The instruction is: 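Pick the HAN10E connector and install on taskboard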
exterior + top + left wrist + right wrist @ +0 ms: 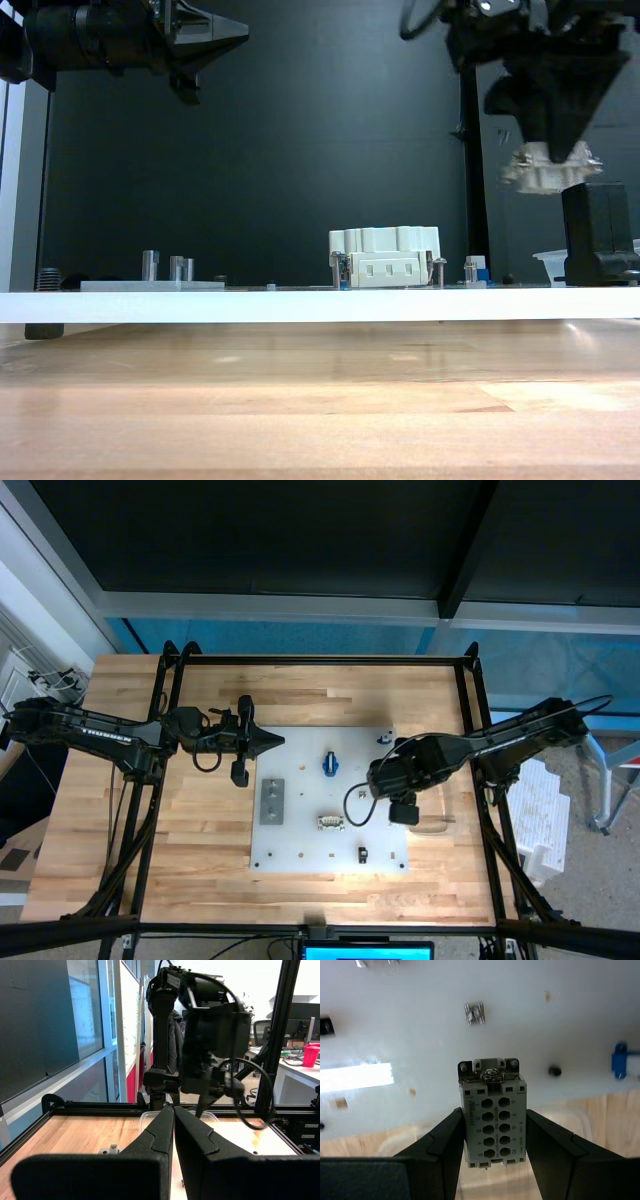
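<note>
I see the connector (492, 1110), a pale grey-beige plastic block with two rows of round dark holes and a metal screw clip at one end. It is pinched between the matte black wedge fingers (445, 1135) of my right gripper (493, 1127), up in the air over the right side of the smooth white board (420, 1025). A similar beige housing (330, 823) sits on that board. My left gripper (173, 1110) hovers above the board's far left corner, tapered fingers pressed together on nothing.
</note>
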`<state>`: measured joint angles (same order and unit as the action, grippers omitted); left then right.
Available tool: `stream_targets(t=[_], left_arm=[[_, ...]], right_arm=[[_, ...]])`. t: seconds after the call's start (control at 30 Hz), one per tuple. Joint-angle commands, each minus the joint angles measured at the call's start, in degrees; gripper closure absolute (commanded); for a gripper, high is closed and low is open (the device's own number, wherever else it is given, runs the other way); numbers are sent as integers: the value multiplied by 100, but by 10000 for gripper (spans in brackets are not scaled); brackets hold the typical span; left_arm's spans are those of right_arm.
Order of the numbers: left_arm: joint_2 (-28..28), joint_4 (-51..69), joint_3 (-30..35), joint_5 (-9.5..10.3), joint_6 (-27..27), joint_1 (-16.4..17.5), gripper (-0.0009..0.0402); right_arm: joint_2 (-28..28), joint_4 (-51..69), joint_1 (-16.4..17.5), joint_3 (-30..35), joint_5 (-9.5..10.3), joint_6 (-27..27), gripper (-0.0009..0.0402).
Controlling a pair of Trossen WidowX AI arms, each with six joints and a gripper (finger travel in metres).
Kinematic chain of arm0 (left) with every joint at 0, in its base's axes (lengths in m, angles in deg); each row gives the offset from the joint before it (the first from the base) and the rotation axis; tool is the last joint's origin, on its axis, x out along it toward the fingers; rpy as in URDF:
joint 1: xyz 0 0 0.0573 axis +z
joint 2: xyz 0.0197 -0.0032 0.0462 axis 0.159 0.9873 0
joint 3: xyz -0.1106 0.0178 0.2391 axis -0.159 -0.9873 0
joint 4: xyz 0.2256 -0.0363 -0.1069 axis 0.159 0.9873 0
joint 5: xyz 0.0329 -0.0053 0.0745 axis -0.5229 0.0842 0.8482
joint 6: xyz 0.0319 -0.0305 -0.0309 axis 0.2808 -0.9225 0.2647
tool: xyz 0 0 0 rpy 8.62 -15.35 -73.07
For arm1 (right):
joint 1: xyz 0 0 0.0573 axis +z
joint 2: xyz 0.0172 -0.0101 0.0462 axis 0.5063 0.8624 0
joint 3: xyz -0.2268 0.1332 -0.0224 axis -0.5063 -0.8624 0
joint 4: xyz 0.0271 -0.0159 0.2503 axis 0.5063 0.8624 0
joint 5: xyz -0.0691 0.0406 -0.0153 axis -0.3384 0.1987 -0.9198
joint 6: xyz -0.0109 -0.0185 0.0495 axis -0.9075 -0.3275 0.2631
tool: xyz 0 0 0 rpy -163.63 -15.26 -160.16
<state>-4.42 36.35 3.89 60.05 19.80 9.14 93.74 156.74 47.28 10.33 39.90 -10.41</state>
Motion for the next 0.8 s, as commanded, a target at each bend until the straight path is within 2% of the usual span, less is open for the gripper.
stream_targets(t=[0.03, 0.8], left_arm=[[2, -2, 0, -2, 0, 0, 392], [2, -2, 0, -2, 0, 0, 392]], right_arm=[[282, 26, 83, 317, 2, 26, 389], [2280, 146, 197, 2496, 63, -24, 389]])
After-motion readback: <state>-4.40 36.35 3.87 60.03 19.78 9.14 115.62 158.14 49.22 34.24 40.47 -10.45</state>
